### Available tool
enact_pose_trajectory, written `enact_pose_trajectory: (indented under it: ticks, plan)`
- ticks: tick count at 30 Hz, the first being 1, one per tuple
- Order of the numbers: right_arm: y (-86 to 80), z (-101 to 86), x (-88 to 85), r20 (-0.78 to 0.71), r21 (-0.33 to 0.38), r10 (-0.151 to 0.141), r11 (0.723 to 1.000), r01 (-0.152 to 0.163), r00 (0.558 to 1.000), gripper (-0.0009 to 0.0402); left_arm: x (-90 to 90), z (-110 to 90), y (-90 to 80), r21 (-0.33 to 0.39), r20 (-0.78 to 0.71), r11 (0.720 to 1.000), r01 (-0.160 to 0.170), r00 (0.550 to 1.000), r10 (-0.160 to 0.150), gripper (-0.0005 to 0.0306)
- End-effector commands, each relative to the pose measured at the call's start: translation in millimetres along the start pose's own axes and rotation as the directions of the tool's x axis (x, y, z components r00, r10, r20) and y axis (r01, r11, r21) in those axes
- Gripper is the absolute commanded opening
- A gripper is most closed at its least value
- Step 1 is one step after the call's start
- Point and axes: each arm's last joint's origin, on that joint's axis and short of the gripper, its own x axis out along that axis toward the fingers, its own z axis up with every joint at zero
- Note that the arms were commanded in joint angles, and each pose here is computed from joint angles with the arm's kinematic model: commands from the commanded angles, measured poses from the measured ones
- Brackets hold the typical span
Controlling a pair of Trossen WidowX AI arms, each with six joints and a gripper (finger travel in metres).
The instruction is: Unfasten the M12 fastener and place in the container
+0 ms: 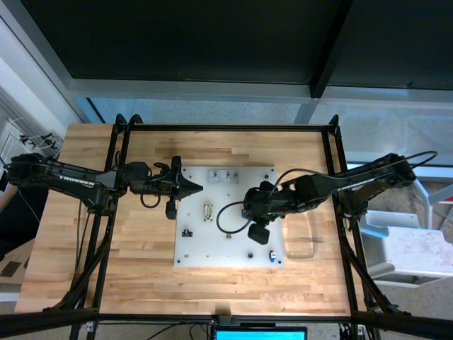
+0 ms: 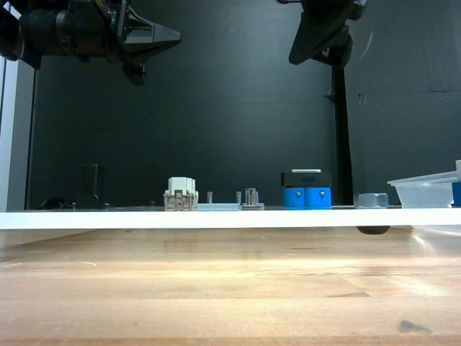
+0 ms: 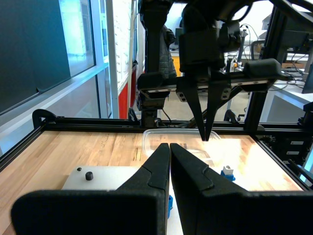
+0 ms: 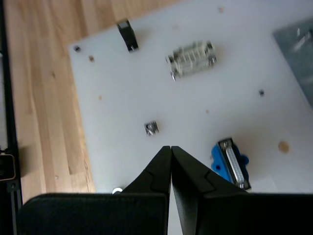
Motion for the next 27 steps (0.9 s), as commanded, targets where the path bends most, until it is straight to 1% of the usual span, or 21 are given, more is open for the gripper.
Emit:
enact_pose_trajectory:
  ticks: [1,5,9,10,12,14,15,16,19,24,27]
  plan:
    - [10.8,2.3,6.4,-0.082,0.023,-0.034,0.999,0.036,0.996,0.0,0.1,0.0,0.0,0.0,0.0,1.0,0.0,1.0,0.0,0.0]
    - [24.8,2.0,11.7,-0.181,0.042,-0.083,0.995,0.093,0.98,0.0,0.1,0.0,0.1,0.0,0.0,1.0,0.0,1.0,0.0,0.0]
    - [39.0,0.8,17.5,-0.239,0.064,-0.105,0.99,0.123,0.965,0.0,0.1,0.0,0.0,0.0,0.0,1.0,0.0,1.0,0.0,0.0]
    - [42.7,0.6,19.2,-0.25,0.07,-0.098,0.99,0.119,0.963,0.0,0.1,0.0,0.0,0.0,0.0,1.0,0.0,1.0,0.0,0.0]
    - [49.4,-0.6,23.7,-0.277,0.087,-0.071,0.991,0.098,0.958,0.0,0.1,0.0,0.0,0.0,0.0,1.0,0.0,1.0,0.0,0.0]
    - [55.3,-2.8,28.3,-0.301,0.105,-0.055,0.99,0.09,0.952,0.0,0.1,0.0,0.0,0.0,0.0,1.0,0.0,1.0,0.0,0.0]
    - [57.7,-4.3,31.3,-0.312,0.112,-0.052,0.989,0.091,0.949,0.0,0.1,0.0,0.1,0.0,0.0,1.0,0.0,1.0,0.0,0.0]
    - [59.6,-5.8,32.6,-0.325,0.119,-0.05,0.989,0.094,0.944,0.0,0.1,0.0,0.0,0.0,0.0,1.0,0.0,1.0,0.0,0.0]
    - [63.0,-9.6,39.4,-0.356,0.147,-0.057,0.982,0.117,0.933,0.0,0.1,0.0,0.0,0.0,0.0,1.0,0.0,1.0,0.0,0.0]
    - [66.6,-13.1,43.9,-0.369,0.187,-0.062,0.972,0.139,0.927,0.0,0.1,0.0,0.1,0.0,0.0,1.0,0.0,1.0,0.0,0.0]
    - [69.9,-14.6,49.7,-0.38,0.181,-0.068,0.973,0.146,0.923,0.0,0.1,0.0,0.0,0.0,0.0,1.0,0.0,1.0,0.0,0.0]
